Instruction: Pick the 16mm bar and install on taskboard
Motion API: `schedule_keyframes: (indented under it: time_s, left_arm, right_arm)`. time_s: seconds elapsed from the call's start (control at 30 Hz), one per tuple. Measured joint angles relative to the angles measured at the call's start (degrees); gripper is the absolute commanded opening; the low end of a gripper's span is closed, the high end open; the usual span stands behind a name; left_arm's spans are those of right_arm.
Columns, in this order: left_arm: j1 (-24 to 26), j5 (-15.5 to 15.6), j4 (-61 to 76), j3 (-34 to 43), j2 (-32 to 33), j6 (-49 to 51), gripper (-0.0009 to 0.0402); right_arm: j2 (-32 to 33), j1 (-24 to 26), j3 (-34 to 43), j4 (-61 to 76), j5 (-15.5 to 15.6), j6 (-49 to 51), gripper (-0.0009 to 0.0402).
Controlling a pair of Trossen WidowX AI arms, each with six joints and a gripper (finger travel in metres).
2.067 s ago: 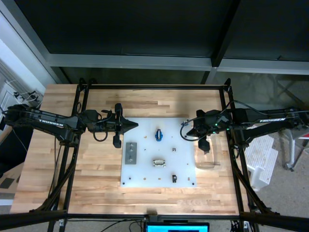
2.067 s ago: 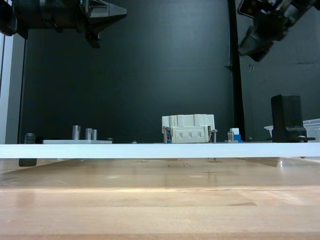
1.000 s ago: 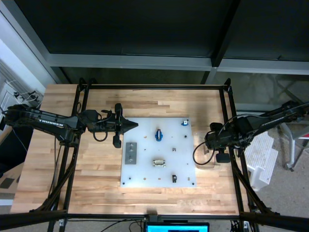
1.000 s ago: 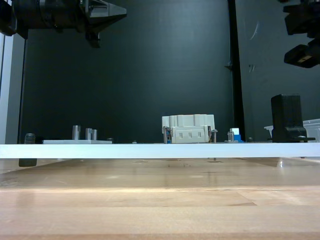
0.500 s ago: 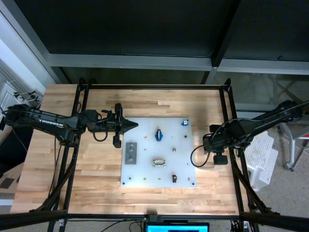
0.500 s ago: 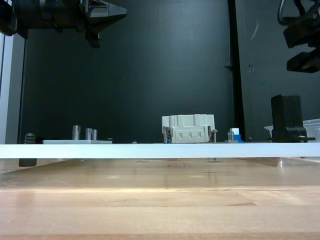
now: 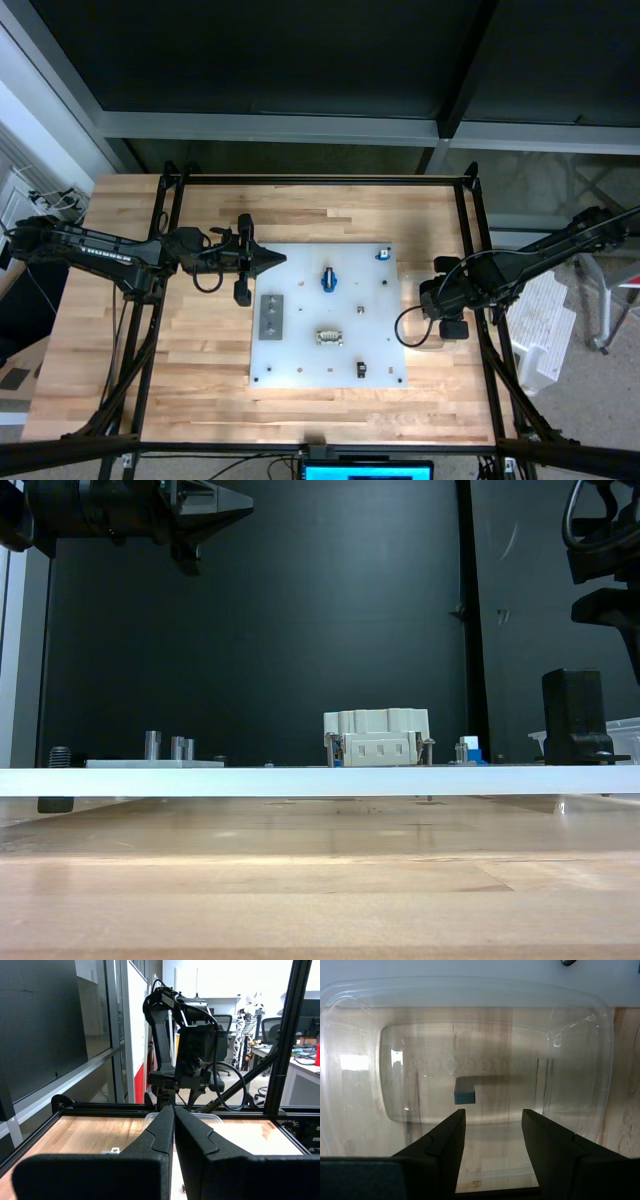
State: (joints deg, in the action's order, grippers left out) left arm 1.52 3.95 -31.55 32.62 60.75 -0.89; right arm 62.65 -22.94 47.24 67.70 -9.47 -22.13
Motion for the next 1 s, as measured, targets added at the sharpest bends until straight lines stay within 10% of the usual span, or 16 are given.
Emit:
schedule_keyframes:
  time_s: [1.0]
  left_arm:
    - [0.0,0.0,0.0,0.0,0.0,0.0,0.0]
  right_arm:
    - [1.6,-2.6,-8.1,-10.1,0.0,-1.4,0.0172]
